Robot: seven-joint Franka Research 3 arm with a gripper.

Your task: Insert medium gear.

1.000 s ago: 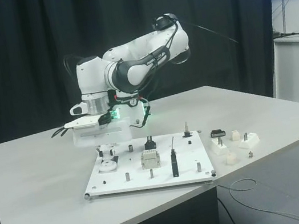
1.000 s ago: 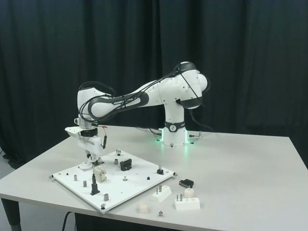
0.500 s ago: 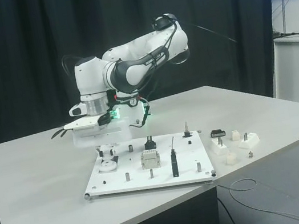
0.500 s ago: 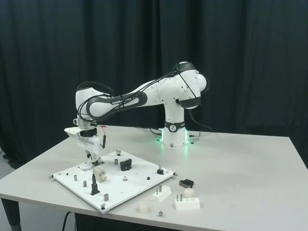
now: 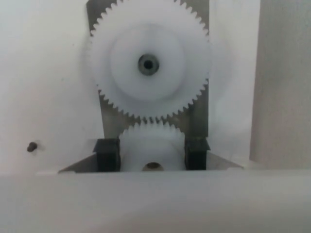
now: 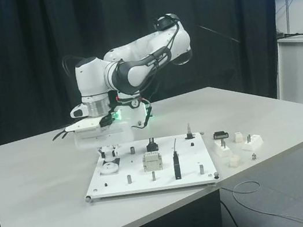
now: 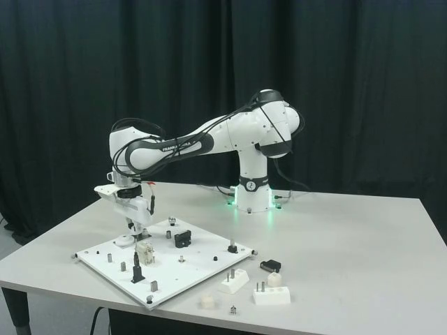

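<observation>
Here the tool (image 5: 151, 154) grips the medium gear (image 5: 151, 145), meshing the large gear (image 5: 148, 59).

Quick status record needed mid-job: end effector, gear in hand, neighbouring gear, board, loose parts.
end effector: low over the white board's corner, black fingers either side of a gear
held gear: small white gear, bore visible at its centre, teeth meeting the gear beside it
large gear: white, seated on a peg on the grey plate
board: white board on the grey table
loose parts: white blocks on the table beside the board
</observation>
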